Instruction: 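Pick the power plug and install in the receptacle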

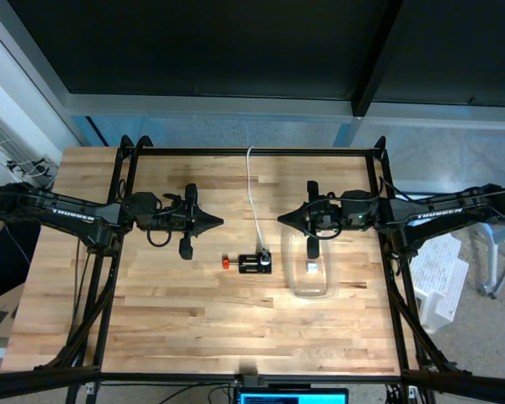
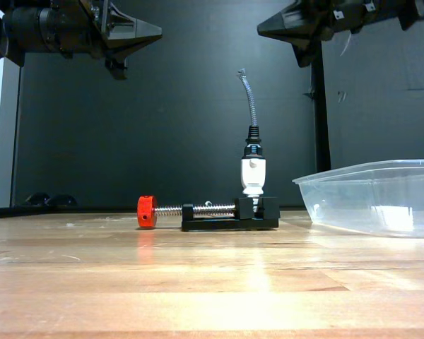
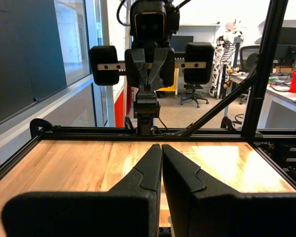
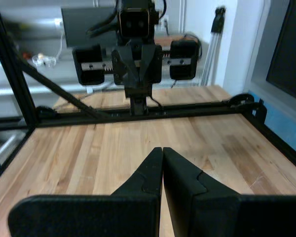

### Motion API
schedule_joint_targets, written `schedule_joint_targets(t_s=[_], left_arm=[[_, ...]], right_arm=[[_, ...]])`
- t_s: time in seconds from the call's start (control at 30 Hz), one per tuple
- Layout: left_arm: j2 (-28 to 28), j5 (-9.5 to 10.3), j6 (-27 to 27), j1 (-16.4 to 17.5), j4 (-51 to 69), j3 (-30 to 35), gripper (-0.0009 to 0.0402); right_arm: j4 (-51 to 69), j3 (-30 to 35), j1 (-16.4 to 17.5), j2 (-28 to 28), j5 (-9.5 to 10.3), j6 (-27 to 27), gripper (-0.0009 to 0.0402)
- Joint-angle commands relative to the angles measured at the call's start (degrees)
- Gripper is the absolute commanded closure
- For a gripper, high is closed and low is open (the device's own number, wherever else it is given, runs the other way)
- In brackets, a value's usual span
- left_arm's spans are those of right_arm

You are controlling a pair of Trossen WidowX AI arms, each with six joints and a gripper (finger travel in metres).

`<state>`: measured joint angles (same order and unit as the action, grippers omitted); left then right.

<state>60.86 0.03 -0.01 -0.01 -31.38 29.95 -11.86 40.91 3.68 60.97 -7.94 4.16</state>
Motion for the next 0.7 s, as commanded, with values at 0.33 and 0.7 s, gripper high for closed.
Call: schedule_joint_targets(t_s=[0.33,0.7], left_arm=[[0.0,0.00,0.0,0.0,0.0,0.0,0.0393],[0.0,0.00,0.0,0.0,0.0,0.0,0.0393]], right_arm=[[-7.5,-8.5,-2.2,-5.3,4.70,1.0,0.0393],[-15.5,-13.3,-3.2,-6.5,6.58,1.4,0.0393]])
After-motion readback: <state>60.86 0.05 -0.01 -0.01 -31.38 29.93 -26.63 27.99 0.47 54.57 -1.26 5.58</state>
